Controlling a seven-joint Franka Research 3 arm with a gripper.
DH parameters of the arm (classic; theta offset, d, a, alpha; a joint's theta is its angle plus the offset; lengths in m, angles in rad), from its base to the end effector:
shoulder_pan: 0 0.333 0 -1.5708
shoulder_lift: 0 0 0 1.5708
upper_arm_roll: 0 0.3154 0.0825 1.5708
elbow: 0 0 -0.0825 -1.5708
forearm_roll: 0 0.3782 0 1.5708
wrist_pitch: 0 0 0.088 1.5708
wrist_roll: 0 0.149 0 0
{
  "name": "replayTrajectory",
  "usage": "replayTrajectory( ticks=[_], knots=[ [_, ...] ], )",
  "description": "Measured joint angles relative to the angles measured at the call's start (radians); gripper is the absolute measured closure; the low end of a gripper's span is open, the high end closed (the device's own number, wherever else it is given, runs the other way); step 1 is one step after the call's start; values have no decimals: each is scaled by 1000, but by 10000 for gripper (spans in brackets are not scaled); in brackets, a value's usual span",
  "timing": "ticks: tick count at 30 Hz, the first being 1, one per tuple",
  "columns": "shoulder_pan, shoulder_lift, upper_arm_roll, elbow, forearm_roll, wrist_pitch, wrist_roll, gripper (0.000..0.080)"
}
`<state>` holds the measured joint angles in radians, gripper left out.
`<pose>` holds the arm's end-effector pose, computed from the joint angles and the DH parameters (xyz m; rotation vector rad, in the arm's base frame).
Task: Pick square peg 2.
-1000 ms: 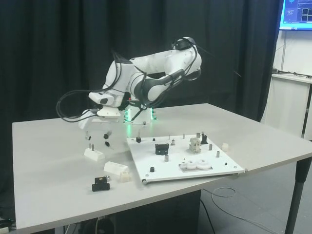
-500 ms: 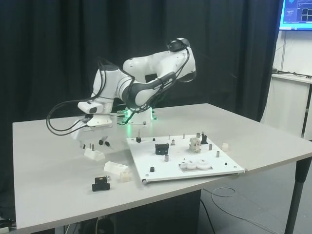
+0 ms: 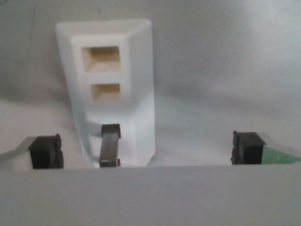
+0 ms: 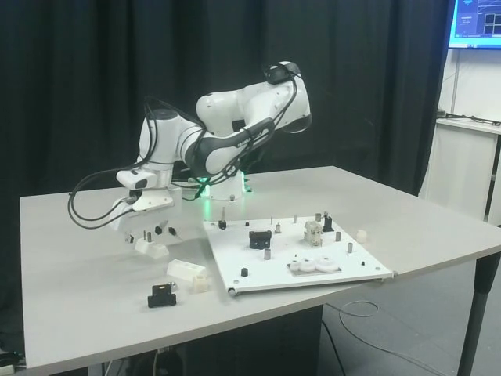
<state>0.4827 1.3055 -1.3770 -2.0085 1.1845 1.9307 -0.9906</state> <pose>0.4124 -0.3878 0.1685 2.9251 -0.6168 -0.2580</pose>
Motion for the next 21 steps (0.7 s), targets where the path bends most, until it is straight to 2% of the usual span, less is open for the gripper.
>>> replayTrajectory(
  ticks=[16, 17, 21],
  knots=[
    [-4, 0, 7, 0, -16, -15, -32, 3],
    [-4, 0, 8, 0, -16, -15, -33, 262],
    [-4, 0, 9, 0, -17, -15, -38, 262]
  ],
)
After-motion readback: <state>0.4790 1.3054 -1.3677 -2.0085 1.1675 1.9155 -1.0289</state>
